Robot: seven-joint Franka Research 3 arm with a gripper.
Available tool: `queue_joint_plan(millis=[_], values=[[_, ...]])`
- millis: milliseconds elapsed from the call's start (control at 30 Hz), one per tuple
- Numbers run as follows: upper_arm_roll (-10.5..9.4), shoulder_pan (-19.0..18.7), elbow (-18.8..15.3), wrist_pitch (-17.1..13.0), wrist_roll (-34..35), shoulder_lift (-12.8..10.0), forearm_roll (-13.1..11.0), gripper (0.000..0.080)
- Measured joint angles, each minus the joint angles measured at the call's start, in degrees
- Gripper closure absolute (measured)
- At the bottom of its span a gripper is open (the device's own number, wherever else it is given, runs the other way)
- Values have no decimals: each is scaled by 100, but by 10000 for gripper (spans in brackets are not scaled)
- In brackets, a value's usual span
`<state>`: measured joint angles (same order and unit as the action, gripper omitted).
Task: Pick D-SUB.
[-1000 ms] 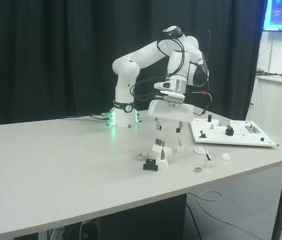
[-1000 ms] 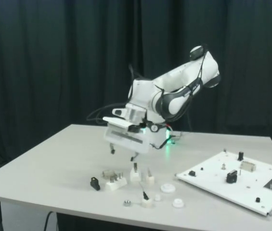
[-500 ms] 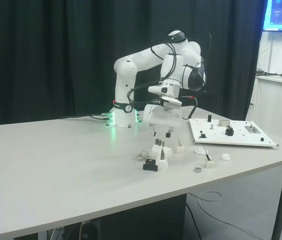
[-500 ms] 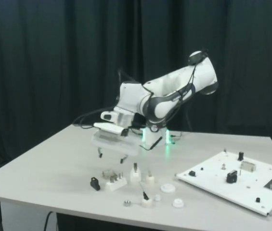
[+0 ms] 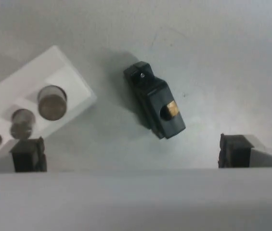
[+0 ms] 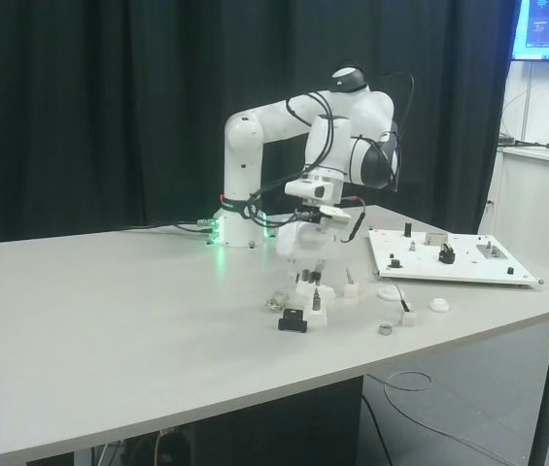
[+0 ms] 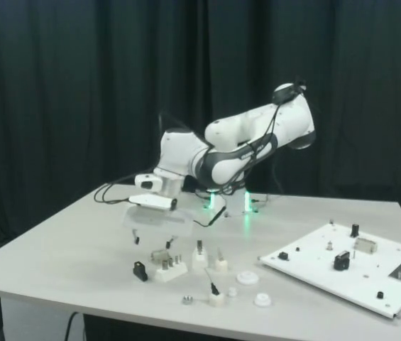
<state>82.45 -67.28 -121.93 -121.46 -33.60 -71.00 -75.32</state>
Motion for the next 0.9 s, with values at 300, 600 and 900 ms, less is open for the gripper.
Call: queue_joint_plan(millis=[300,600,900], values=[[-125,318,222,55,-636,-69,-19,3],[-137,478,338,60,-1060,-165,-17,3],[-138,621,481,123,-1334,-212,97,3]])
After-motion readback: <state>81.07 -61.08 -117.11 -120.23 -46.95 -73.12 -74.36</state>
